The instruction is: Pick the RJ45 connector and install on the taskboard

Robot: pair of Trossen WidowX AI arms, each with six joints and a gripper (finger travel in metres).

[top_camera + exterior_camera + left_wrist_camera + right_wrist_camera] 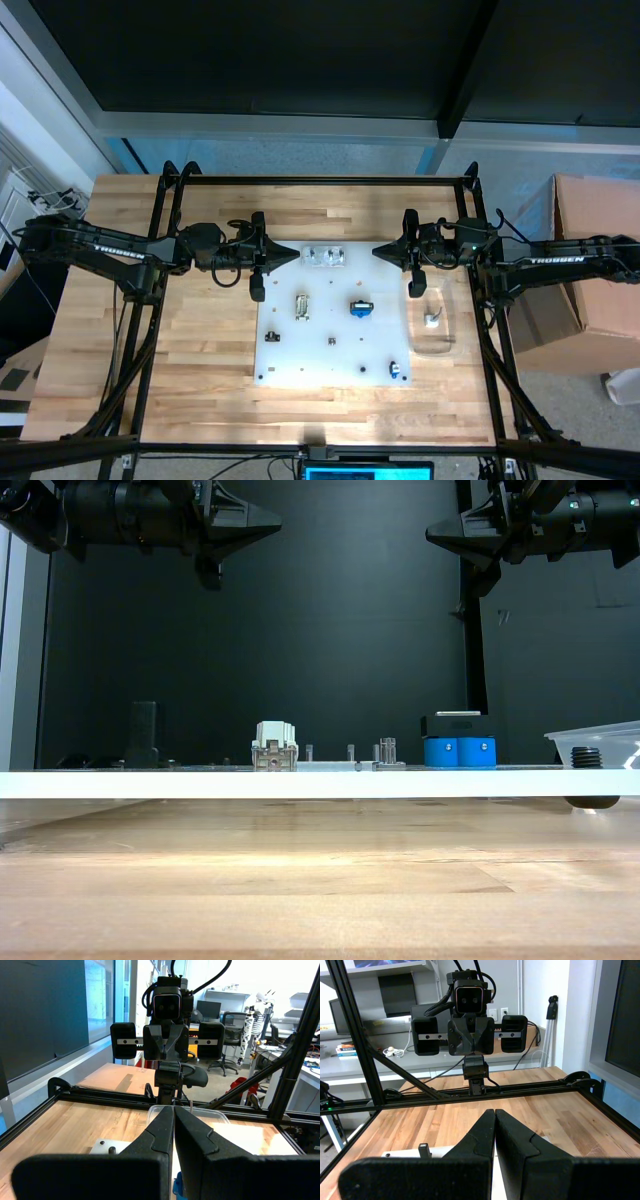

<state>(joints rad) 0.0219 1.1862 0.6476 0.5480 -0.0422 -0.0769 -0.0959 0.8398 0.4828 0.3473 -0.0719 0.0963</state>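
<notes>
Left gripper and right gripper black, taskboard white (one block blue), table pale streaked wood.

We are reading just one word, TROSSEN, in white letters on the left arm and the right arm.

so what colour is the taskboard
White taskboard, best in high view; left gripper and right gripper hover shut above its far edge.

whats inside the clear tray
The RJ45 connector, small and pale, lies free in the tray; its underside is hidden. Left gripper and right gripper, both shut, hover above the board.
</notes>
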